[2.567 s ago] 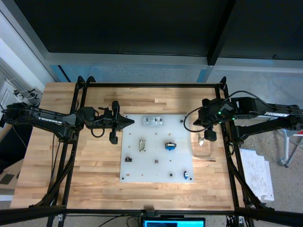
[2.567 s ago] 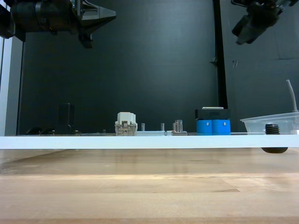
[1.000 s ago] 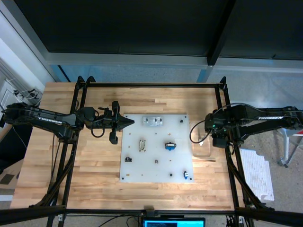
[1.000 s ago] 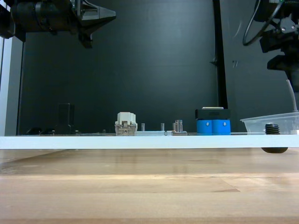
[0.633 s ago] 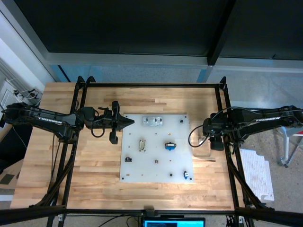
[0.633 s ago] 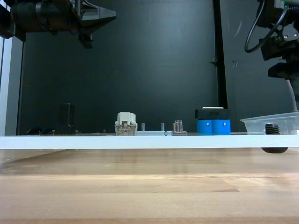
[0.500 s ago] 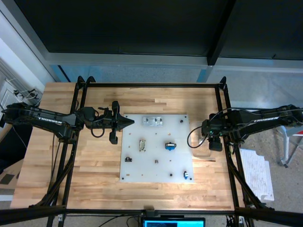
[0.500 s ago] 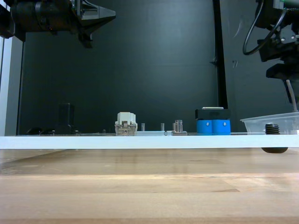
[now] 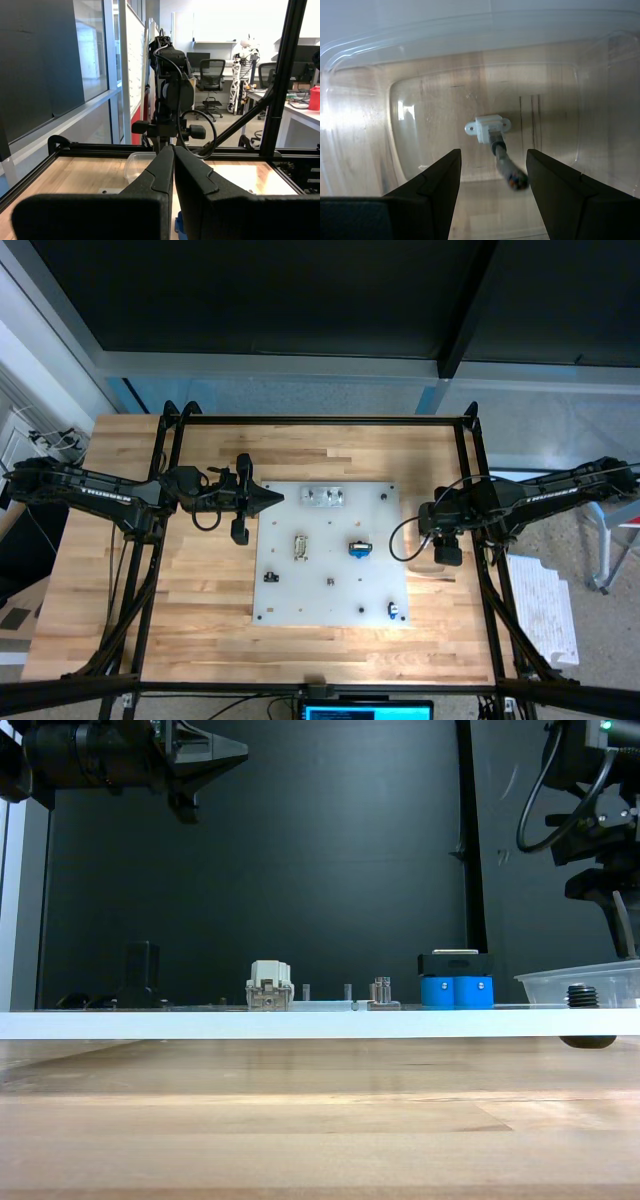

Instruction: Pick the RJ45 connector and install on taskboard

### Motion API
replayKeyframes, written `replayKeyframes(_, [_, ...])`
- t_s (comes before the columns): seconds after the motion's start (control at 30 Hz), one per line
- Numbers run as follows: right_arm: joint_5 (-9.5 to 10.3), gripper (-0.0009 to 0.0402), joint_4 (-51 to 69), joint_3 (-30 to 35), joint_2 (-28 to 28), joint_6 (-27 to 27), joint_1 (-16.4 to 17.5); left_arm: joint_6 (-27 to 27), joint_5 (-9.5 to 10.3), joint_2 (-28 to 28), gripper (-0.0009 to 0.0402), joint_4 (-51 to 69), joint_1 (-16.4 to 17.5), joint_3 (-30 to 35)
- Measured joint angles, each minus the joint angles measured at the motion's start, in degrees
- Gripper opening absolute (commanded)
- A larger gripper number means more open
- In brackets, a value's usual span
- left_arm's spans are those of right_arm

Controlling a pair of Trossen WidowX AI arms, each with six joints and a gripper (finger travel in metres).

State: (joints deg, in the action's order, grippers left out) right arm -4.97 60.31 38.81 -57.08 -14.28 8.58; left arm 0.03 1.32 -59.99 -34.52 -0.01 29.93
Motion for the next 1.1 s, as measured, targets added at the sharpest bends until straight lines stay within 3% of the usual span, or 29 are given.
replayKeyframes(0.7, [-0.11,0.0181,-1.81,-0.13,-2.71,-0.98,0.09,-0.02,0.02,0.00,0.0000,0.00,0.00,0.02])
replayKeyframes(0.87, [-1.51,0.0181,-2.54,-0.13,-2.91,-1.92,0.07,0.00,0.02,0.00,0.0000,-0.02,0.00,0.02])
replayKeyframes(1.1, [-1.49,0.0161,-2.58,-0.13,-4.52,-1.95,0.04,-0.02,0.00,0.00,0.0000,0.00,0.00,0.00])
